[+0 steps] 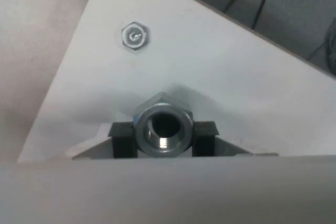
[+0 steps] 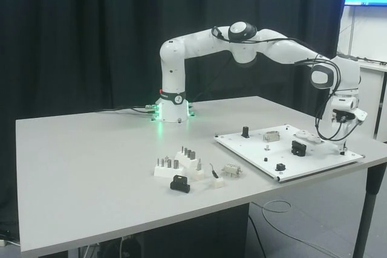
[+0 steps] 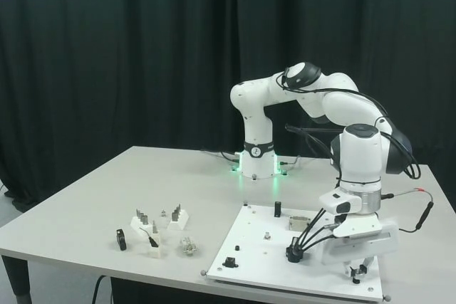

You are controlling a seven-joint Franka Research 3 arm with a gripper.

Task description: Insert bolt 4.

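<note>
The claw (image 1: 164, 140) is closed on a grey hex-headed bolt (image 1: 163, 129), clamped between two black finger pads (image 1: 124, 140) — one pad on each side of the hex head. The bolt's hollow, threaded end faces the wrist camera. The claw sits low over the white assembly board (image 2: 242, 149), near the board corner farthest from the arm's base; whether the bolt tip touches the board cannot be determined.

In the wrist view, a second hex bolt head (image 1: 135, 36) is seated flat in the board, apart from the held bolt and near the board's edge.

The board lies on the grey surface (image 2: 91, 155) and carries several small black fixtures, including one upright black piece (image 2: 245, 131) and a black block (image 2: 298, 148).

Away from the board, on the surface — a pair of white holder blocks (image 2: 181, 162) with short grey bolts standing upright in them, a small black part (image 2: 180, 183) just in front of them, and a small connector piece (image 2: 231, 171) beside them.

The arm's base (image 2: 171, 108) shows a green light ring.
</note>
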